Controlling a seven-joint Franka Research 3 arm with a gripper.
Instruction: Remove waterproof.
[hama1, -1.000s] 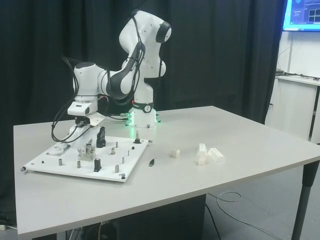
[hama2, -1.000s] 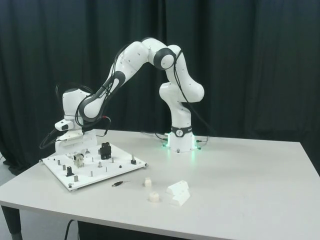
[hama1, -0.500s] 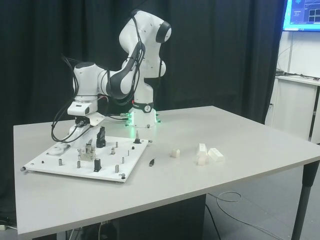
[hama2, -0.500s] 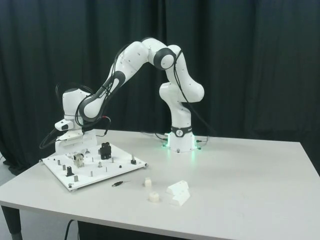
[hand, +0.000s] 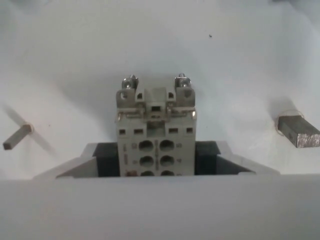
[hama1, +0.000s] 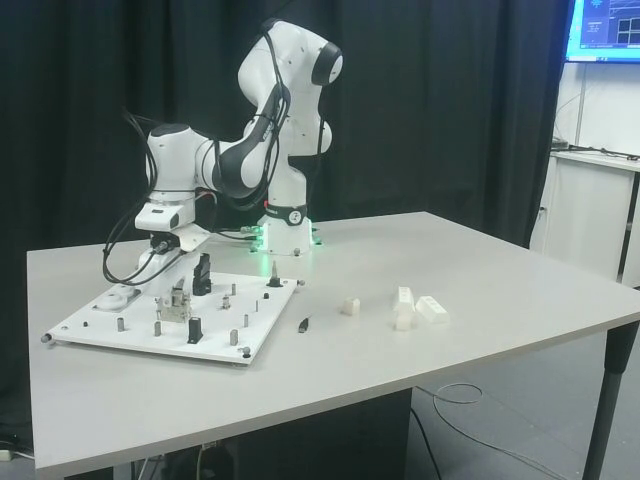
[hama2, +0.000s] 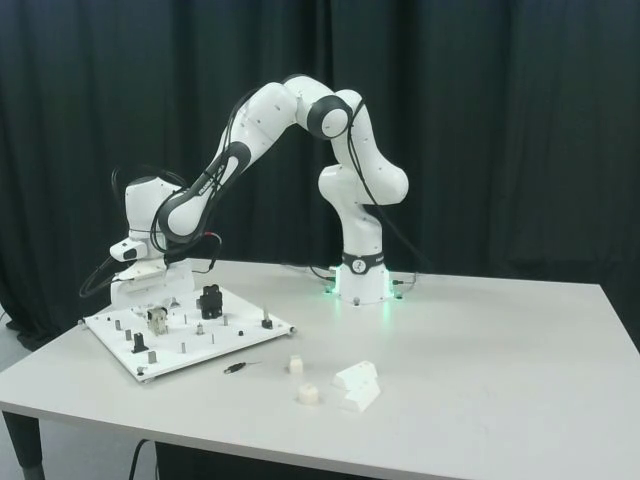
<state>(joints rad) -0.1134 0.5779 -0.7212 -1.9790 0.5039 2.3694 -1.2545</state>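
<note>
Gripper hovered directly above the upright waterproof connector on the board; finger state unclear.

The waterproof connector stands upright on the white board; it is a grey block with round holes and two screws on its end.

We see both room views evenly lit from above, bright on the table and dark at the curtain behind. A green glow shows at the arm base. Shadows under the small blocks are soft and short. In the wrist view the near lower part is blurred, the connector in the centre is sharper, and pegs throw faint shadows.
</note>
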